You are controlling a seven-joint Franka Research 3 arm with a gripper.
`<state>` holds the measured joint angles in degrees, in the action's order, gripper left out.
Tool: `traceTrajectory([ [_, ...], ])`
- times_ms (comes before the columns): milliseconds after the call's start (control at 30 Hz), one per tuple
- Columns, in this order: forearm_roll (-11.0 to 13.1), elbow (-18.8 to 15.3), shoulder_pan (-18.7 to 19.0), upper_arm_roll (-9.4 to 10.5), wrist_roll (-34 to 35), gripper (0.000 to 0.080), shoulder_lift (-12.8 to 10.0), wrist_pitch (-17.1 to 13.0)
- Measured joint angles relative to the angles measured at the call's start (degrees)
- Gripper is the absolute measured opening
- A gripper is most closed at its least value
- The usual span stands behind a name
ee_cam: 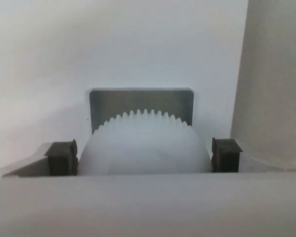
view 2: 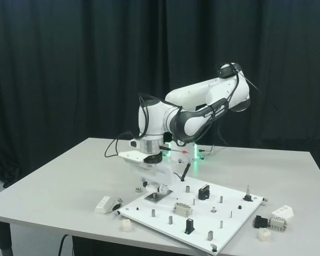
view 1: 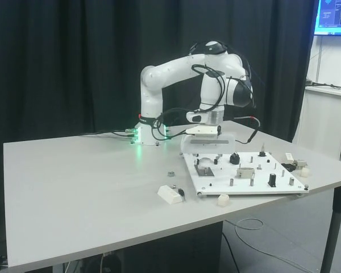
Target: Place large gear.
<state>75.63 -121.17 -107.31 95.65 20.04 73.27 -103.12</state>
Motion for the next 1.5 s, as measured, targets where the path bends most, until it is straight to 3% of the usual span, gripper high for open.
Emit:
traceTrajectory([
  [600,-0.83,0.04,0.03,-1.39,-1.54,0.0593,-0.05,0.56],
  [1067,-3.23,-0.41,-1.52,-1.78,-7.06,0.0593,-0.01,-0.50],
  [1500,-1.97,-1.28,-5.58,-0.74,-14.42,0.0593,0.13,-1.88],
])
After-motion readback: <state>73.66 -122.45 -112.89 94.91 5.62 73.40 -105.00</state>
